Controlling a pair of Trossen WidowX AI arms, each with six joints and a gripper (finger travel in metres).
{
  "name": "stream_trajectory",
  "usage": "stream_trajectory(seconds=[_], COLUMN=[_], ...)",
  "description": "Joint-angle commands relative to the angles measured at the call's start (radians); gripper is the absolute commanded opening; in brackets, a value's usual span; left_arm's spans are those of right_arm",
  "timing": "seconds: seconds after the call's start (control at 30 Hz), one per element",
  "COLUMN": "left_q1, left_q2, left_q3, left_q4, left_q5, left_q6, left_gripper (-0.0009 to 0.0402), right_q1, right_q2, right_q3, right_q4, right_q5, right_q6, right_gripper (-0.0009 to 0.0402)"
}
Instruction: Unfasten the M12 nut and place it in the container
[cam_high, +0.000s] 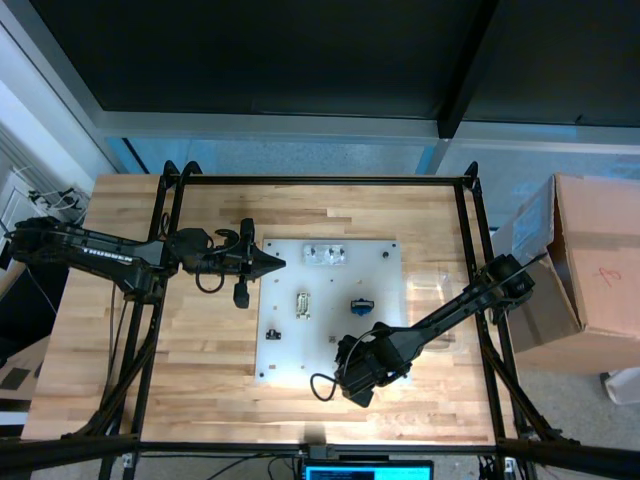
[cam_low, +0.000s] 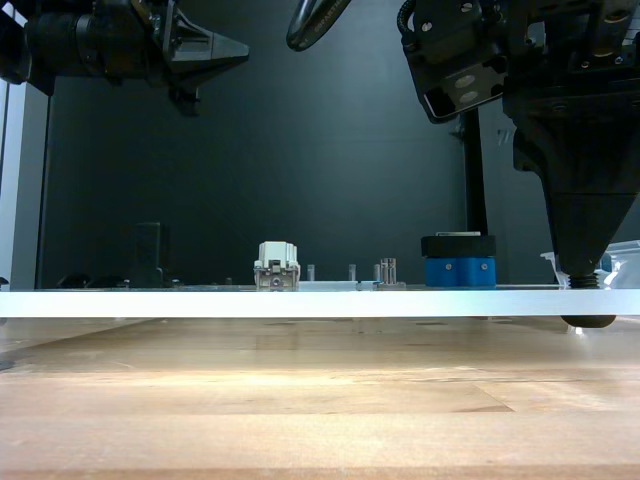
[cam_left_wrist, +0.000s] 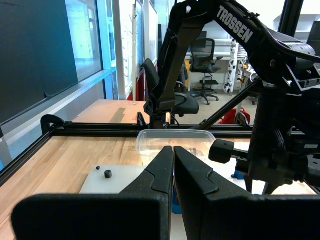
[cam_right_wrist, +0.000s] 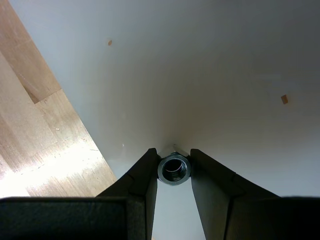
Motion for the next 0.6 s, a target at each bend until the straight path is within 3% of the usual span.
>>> stream_trajectory(seconds=[0.03,0.6], left_q1=[0.0,0.0], left_q2=[0.0,0.0], left_q3=[0.0,0.0], left_q4=[0.0,0.0], left_q5=[0.0,0.0], left_q6=[0.0,0.0], left_gripper=[0.0,0.0], right_q1=[0.0,-0.01], right_q2=[-0.003,-0.151], right_q3=[0.0,-0.001], right_q4=[-0.003,-0.09], right_q5=[-0.002,0.003], right_q6=[-0.003,-0.072], right_gripper=[0.0024,0.0009])
